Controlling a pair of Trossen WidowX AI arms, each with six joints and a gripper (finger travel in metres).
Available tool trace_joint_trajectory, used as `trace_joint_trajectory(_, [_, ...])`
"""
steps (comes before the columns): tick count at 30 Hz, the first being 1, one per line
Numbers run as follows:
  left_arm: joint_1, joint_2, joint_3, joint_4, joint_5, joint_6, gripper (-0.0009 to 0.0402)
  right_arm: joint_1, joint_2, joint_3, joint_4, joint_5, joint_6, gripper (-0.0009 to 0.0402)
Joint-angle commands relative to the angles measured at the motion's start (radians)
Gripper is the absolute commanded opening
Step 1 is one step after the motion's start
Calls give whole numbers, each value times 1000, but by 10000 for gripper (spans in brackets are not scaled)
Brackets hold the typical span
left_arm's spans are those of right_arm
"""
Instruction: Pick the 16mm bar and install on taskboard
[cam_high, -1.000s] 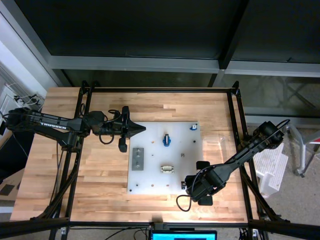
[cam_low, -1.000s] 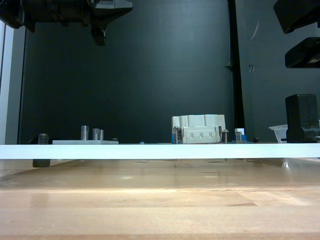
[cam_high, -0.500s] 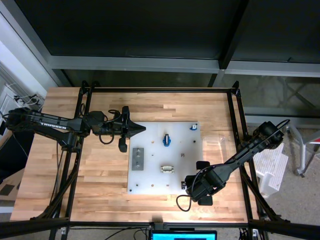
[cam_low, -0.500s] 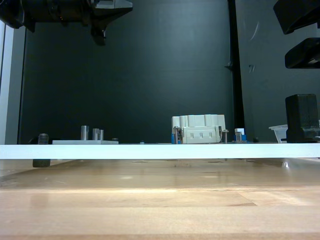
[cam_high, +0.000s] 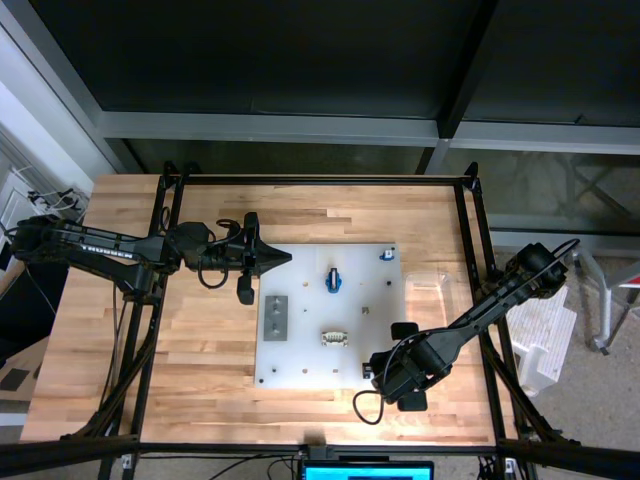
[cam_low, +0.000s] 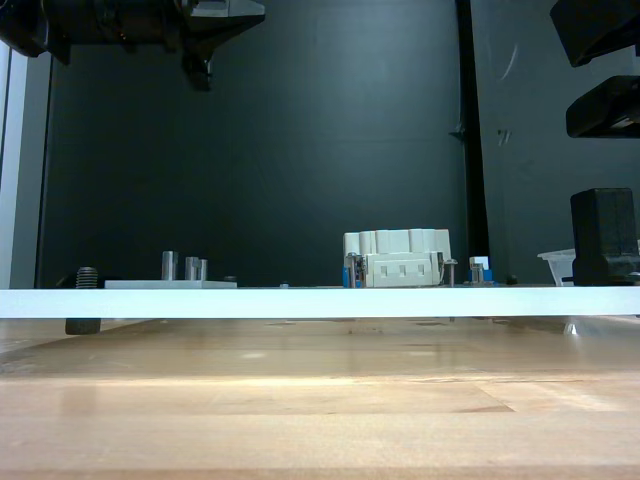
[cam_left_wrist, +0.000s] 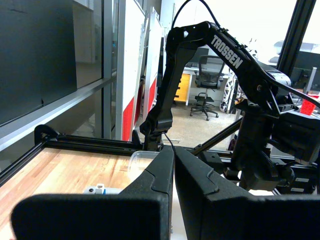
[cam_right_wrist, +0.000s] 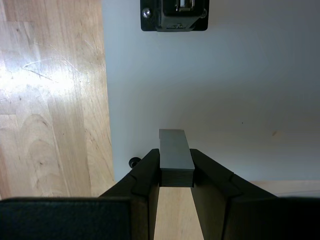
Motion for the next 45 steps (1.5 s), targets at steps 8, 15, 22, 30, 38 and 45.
trace_joint_trajectory(8, [0, 0, 0, 0, 0, 0, 0, 0, -1, 23, -37, 5, -16, 0])
trace_joint_trajectory(15, [0, 0, 0, 0, 0, 1, 0, 0, -11, 39, -43, 4, -40, 0])
trace_joint_trajectory(22, [0, 0, 0, 0, 0, 0, 0, 0, -23, 62, -66, 4, -42, 0])
trace_joint_trajectory(30, [0, 0, 0, 0, 0, 0, 0, 0, -33, 105, -122, 5, -38, 0])
trace_joint_trajectory(38, [0, 0, 0, 0, 0, 0, 0, -1, -32, 113, -134, 4, -33, 0])
trace_joint_trajectory(45, [0, 0, 0, 0, 0, 0, 0, -2, -32, 113, -134, 4, -31, 0])
